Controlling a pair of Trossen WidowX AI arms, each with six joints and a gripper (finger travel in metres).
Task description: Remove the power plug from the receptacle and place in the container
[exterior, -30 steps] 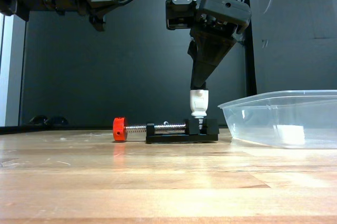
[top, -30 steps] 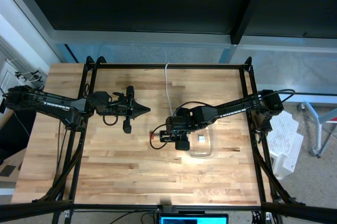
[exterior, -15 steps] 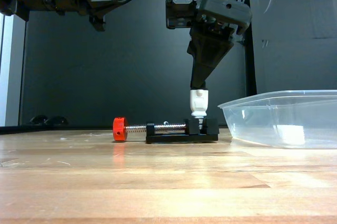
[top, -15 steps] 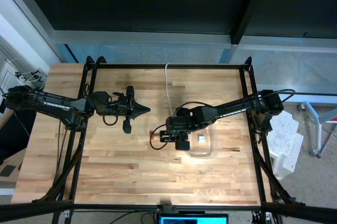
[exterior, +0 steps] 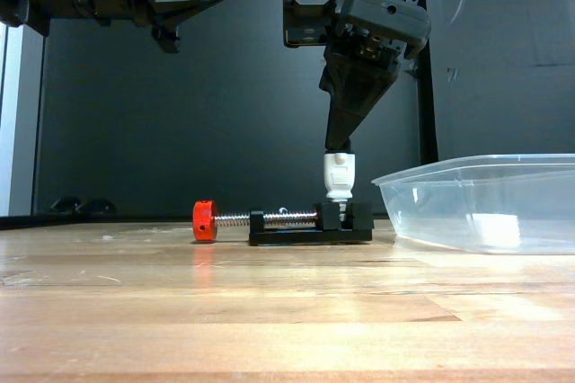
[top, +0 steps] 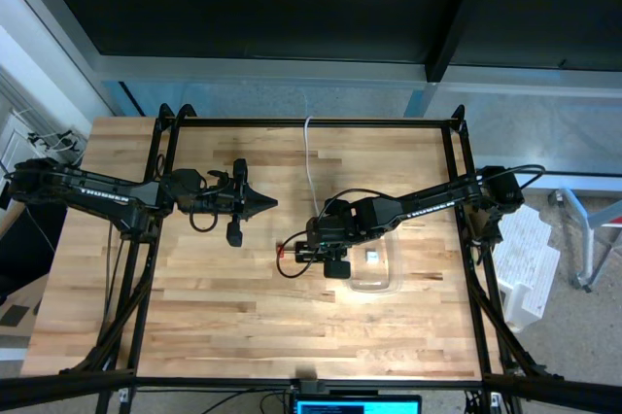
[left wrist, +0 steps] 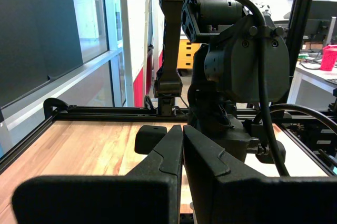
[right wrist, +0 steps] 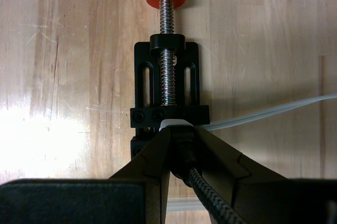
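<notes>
Pinching the tiny dark power plug (right wrist: 181, 144) atop the white receptacle (exterior: 339, 175), the right gripper (right wrist: 179, 133) hangs central; the closed left gripper (top: 264, 203) hovers at nine o'clock.

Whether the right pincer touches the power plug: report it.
Touching. The right wrist view shows the right pincer shut on the power plug atop the receptacle. The left pincer hangs shut, parked above the table at left.

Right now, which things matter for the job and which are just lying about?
Job: power plug, receptacle in the vise, container, right end effector over the vise, shut on the plug.
Idle: white cube in the container, left end effector shut, raised at left.
</notes>
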